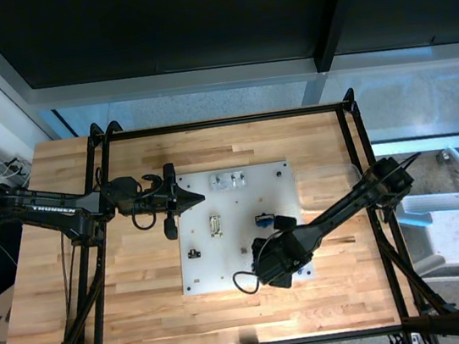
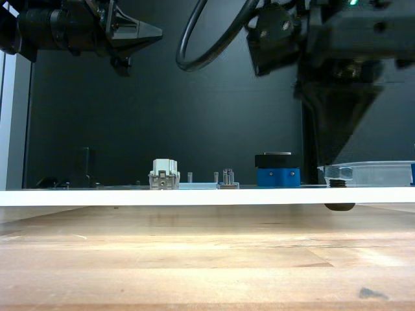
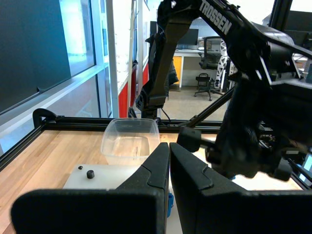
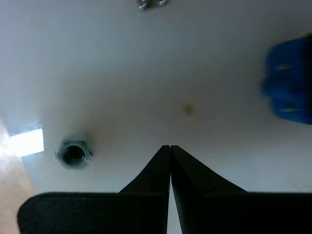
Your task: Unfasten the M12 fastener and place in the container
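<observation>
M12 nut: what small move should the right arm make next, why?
Probably open the right gripper and centre it over the M12 nut: its fingers are shut on nothing above the white board, beside the nut, which sits on its stud. The left gripper hangs shut by the board's left edge.

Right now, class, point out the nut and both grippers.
nut (image 2: 338,173): low view, hex side, on stud.
right gripper (image 4: 170,147): right wrist view, shut fingertips, near nut.
left gripper (image 1: 201,198): high view, shut tip, over board's left.

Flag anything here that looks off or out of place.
The right gripper hangs over the white board, shut on nothing, beside the silver nut, which sits on its stud with ribs showing. Left gripper is parked, shut, over the board's left edge.
</observation>
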Robot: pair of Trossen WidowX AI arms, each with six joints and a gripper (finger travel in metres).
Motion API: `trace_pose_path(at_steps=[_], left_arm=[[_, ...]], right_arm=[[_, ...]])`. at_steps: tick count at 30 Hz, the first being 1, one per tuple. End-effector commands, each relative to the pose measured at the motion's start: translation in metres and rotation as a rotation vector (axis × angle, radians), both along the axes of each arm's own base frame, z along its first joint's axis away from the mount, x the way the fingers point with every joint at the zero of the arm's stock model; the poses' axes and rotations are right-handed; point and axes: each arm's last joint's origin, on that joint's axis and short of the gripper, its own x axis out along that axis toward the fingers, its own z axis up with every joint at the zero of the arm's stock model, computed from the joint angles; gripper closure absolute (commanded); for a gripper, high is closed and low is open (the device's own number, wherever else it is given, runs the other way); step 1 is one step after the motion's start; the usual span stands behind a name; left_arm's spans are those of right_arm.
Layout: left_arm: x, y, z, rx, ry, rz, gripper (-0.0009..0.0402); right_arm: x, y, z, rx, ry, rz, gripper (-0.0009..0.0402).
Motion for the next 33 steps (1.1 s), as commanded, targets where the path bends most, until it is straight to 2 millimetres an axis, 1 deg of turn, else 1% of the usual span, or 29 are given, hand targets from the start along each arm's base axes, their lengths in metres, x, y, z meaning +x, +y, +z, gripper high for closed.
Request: trace_pose_path(at_steps=[1,4,9,12,16,19,21,28,33], left_arm=[[0.000,0.000,0.000,0.000,0.000,0.000,0.0393],[0.000,0.000,0.000,0.000,0.000,0.000,0.0393],[0.000,0.000,0.000,0.000,0.000,0.000,0.0393],[0.000,0.000,0.000,0.000,0.001,0.000,0.0393],[0.000,0.000,0.000,0.000,0.000,0.000,0.0393],[0.000,0.000,0.000,0.000,0.000,0.000,0.0393],[0.000,0.000,0.000,0.000,0.001,0.000,0.0393],[0.000,0.000,0.000,0.000,0.001,0.000,0.0393],[0.000,0.000,0.000,0.000,0.001,0.000,0.0393]], right_arm=[[-0.002,0.001,0.005,0.025,-0.006,0.003,0.0393],[-0.002,0.002,0.010,0.063,-0.012,-0.019,0.0393],[-0.001,0.005,0.027,0.182,-0.038,-0.148,0.0393],[0.001,0.006,0.036,0.224,-0.050,-0.238,0.0392],[0.004,0.009,0.047,0.267,-0.077,-0.342,0.0376],[0.007,0.012,0.049,0.270,-0.082,-0.338,0.0346],[0.008,0.013,0.049,0.271,-0.084,-0.338,0.0318],[0.013,0.015,0.035,0.245,-0.063,-0.347,0.0216],[0.017,0.017,0.024,0.230,-0.045,-0.351,0.0167]])
